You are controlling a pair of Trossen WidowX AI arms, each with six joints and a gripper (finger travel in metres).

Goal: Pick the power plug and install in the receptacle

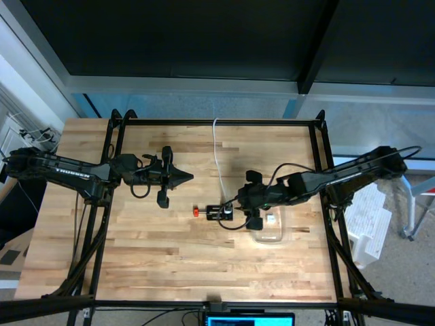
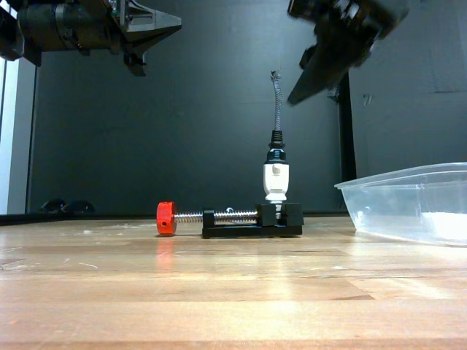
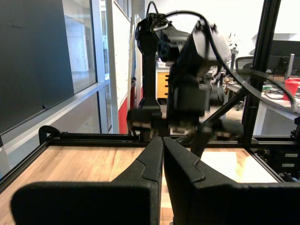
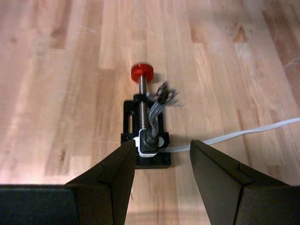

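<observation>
1. Close to the near edge of the worktop (image 1: 170, 258), on its right half, lies a clear tray (image 1: 279, 238) with a small white block (image 1: 270, 219) inside.
2. Just beside the tray, toward the middle, stands a black vise (image 2: 252, 222). Its red knob (image 2: 166, 218) points to the left edge.
3. The vise holds the receptacle (image 2: 276, 181) upright. The power plug (image 2: 276, 148) sits on top of it, and a short braided cord (image 2: 276, 98) rises from the plug.
4. The right gripper (image 4: 161, 145) hangs above the vise. Its fingers are spread apart and hold nothing, and they do not touch the plug.
5. The left gripper (image 3: 162, 139) is high over the left half, well apart from the vise, with its fingers pressed together on nothing.
6. A white cable (image 1: 217, 156) runs from the receptacle to the far edge.
</observation>
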